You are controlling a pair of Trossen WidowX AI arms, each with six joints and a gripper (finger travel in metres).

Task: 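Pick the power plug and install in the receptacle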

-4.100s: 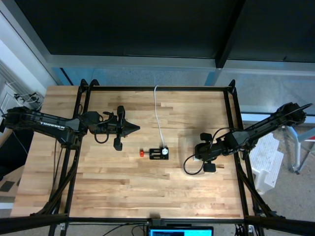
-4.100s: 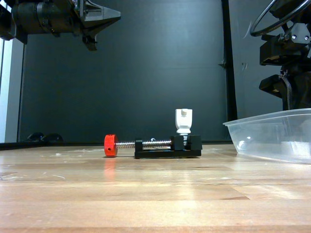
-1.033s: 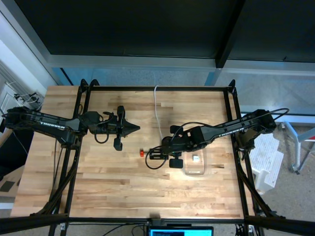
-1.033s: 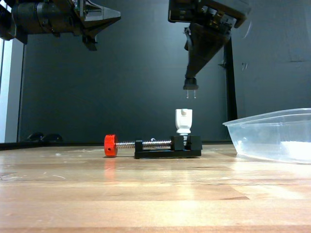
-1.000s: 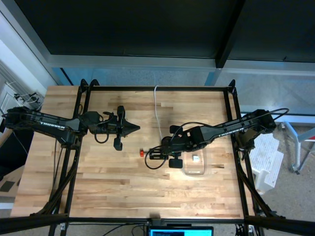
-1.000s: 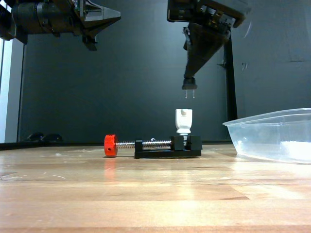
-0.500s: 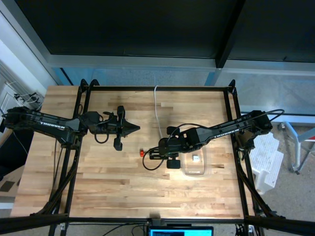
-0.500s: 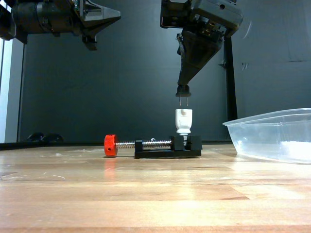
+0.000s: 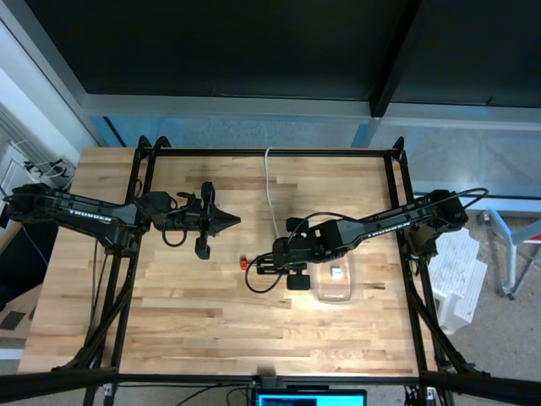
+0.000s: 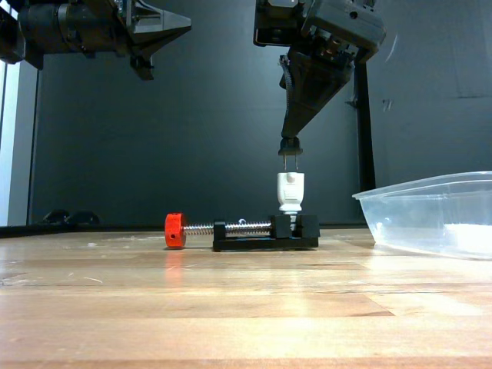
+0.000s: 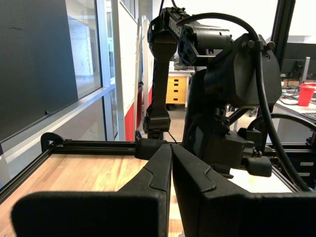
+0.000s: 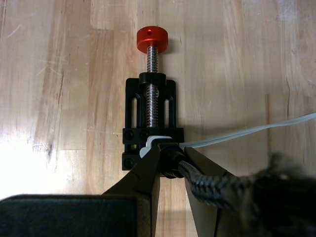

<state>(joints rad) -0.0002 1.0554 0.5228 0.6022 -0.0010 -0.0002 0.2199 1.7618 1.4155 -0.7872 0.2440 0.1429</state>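
**Plug held over the clamped socket.** The right gripper [image 10: 290,143] is held directly above the vise [image 10: 265,231] and points straight down. Its fingers [image 12: 144,177] are closed narrowly on the power plug [image 10: 290,147]. The plug is carried upright with its two prongs directed downward. Their tips are seen at the top face of the receptacle [image 10: 290,189], which is clamped upright in the end of the vise away from the red knob [image 10: 174,230]. Whether the prongs have entered the slots cannot be told; the black plug body is seen clear above the socket.

In the right wrist view the plug is centred over the clamped end of the vise, and the white cable [image 12: 247,132] is led away sideways from that end.

The left gripper [image 9: 232,221] is held high and well to the left of the vise, its fingertips [image 11: 158,168] pressed together with nothing between them.

A clear plastic tray [image 10: 430,209] is set on the table [image 10: 231,307] to the right of the vise, apart from it. A small white block [image 9: 336,272] is lying in the tray.
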